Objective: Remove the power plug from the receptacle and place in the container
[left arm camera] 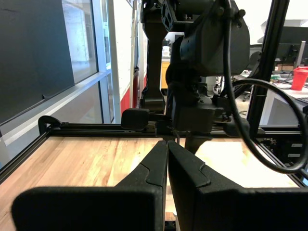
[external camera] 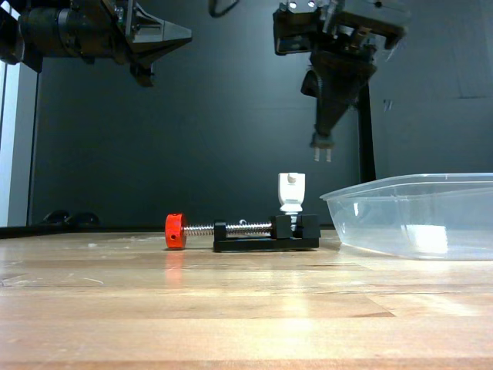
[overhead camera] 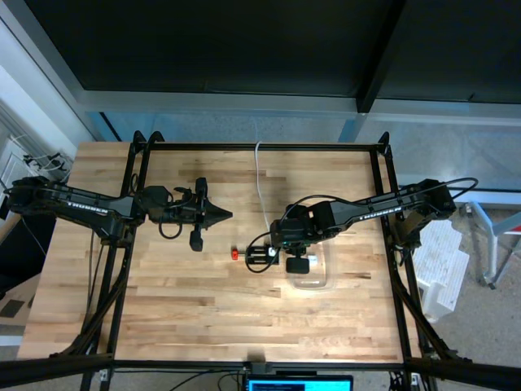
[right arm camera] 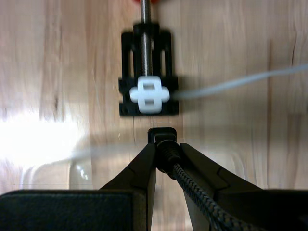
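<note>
Right gripper (external camera: pixel 322 127) clamped on power plug (external camera: pixel 321 144), held in air above container (external camera: pixel 416 220) rim, beside white receptacle (external camera: pixel 291 189), left gripper (external camera: pixel 181 32) pressed together, aloft at left

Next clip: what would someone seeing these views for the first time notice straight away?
The right gripper hangs mid-air, shut on the power plug, prongs down and clear of the white receptacle standing in the black clamp fixture with its red knob. The clear container sits just beside that fixture on the table. The left gripper is shut, parked high on the left side.
</note>
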Robot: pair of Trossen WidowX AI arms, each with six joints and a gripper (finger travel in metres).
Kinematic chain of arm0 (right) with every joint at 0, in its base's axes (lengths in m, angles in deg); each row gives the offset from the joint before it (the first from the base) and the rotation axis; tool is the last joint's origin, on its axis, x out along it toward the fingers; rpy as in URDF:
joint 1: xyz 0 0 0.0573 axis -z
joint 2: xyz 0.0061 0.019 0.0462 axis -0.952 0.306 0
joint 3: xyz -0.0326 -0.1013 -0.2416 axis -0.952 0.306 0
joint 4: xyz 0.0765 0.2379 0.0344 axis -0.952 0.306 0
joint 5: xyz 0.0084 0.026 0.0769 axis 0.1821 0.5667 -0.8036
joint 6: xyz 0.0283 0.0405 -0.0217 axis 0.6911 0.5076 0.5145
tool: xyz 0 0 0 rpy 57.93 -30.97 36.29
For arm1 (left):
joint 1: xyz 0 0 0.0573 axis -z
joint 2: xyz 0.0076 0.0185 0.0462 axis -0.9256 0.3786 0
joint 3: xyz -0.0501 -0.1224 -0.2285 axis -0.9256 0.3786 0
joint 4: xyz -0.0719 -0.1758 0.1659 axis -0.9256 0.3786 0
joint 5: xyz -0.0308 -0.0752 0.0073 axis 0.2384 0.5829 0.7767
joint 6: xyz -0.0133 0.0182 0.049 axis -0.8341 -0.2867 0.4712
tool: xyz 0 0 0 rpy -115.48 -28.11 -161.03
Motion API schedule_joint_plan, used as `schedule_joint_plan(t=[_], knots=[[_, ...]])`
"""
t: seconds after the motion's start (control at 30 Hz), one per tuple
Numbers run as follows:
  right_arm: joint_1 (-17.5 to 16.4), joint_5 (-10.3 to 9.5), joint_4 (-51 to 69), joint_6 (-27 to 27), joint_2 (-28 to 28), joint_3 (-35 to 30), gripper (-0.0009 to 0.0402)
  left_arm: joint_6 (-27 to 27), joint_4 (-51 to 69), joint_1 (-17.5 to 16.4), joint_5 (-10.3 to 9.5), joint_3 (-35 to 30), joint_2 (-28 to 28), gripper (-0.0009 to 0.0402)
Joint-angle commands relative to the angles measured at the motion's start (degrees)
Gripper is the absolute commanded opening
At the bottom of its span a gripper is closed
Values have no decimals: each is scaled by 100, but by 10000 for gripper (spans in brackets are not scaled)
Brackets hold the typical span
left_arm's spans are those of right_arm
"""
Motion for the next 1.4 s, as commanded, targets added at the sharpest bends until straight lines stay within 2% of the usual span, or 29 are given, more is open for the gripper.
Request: schedule_joint_plan(t=[0.03, 0.5, 0.63, 0.87, 1.4], knots=[[-2, 2, 103, -2, -120, 107, 0, 0, -4, 0, 0, 0, -2, 0], [-20, 57, -337, 92, -863, 1665, 0, 0, 0, -2, 0, 0, 0, 0], [-20, 323, -483, 179, -920, 1987, 0, 0, -2, 0, 0, 0, 0, 0], [-94, 350, -699, 299, -929, 2184, 5, 0, -2, -2, 0, 0, 0, 0], [-166, 350, -796, 479, -929, 2175, 187, 0, 0, 0, 0, 0, 0, 0]])
